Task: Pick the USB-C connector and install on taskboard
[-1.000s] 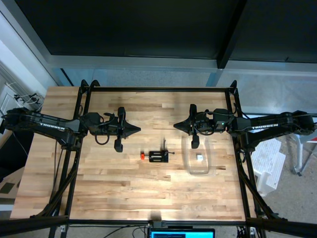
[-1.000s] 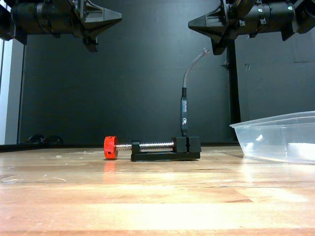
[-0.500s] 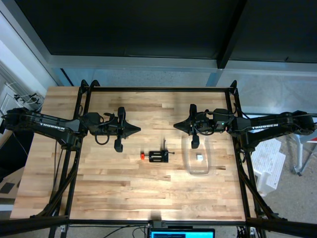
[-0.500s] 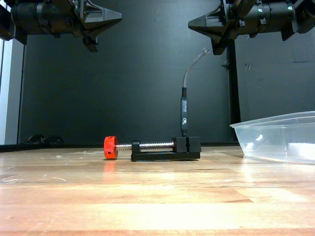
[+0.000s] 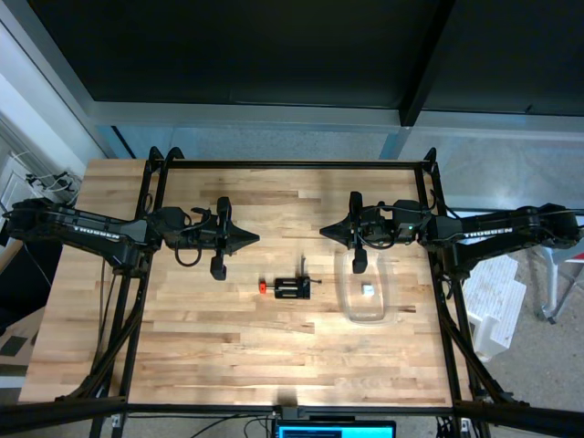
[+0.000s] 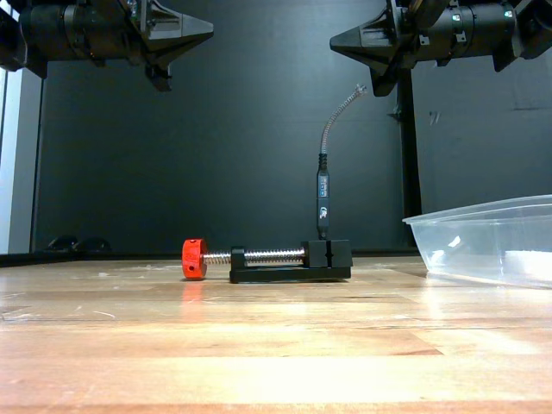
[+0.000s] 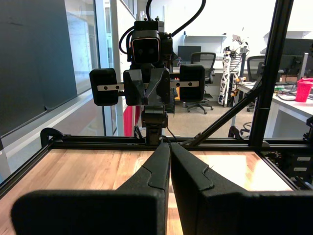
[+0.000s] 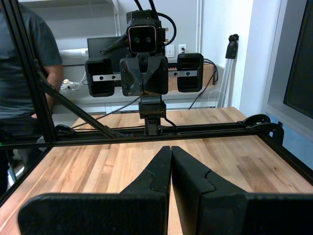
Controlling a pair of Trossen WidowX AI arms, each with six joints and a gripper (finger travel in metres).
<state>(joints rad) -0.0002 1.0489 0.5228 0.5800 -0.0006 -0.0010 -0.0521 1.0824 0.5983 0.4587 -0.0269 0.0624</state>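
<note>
USB-C connector (image 6: pixel 323 203) stands upright in the taskboard (image 6: pixel 289 263), mid-table (image 5: pixel 228 356).
Slim black plug with a braided grey cable curving above it; black block fixture with a threaded metal screw and an orange-red knob (image 6: pixel 194 259). Left end effector (image 5: pixel 254 239) and right end effector (image 5: pixel 324 232) hang level, high over the wooden table, tips facing inward, fingers pressed together, holding nothing. A clear plastic tray (image 5: pixel 370 317) holds a small white block (image 5: pixel 367 289).

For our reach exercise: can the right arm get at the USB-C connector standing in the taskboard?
Probably yes: the right gripper, shut, hangs high near the USB-C connector, upright in the taskboard, with only air between. The left gripper, shut, hangs high opposite; the clear tray sits aside.
</note>
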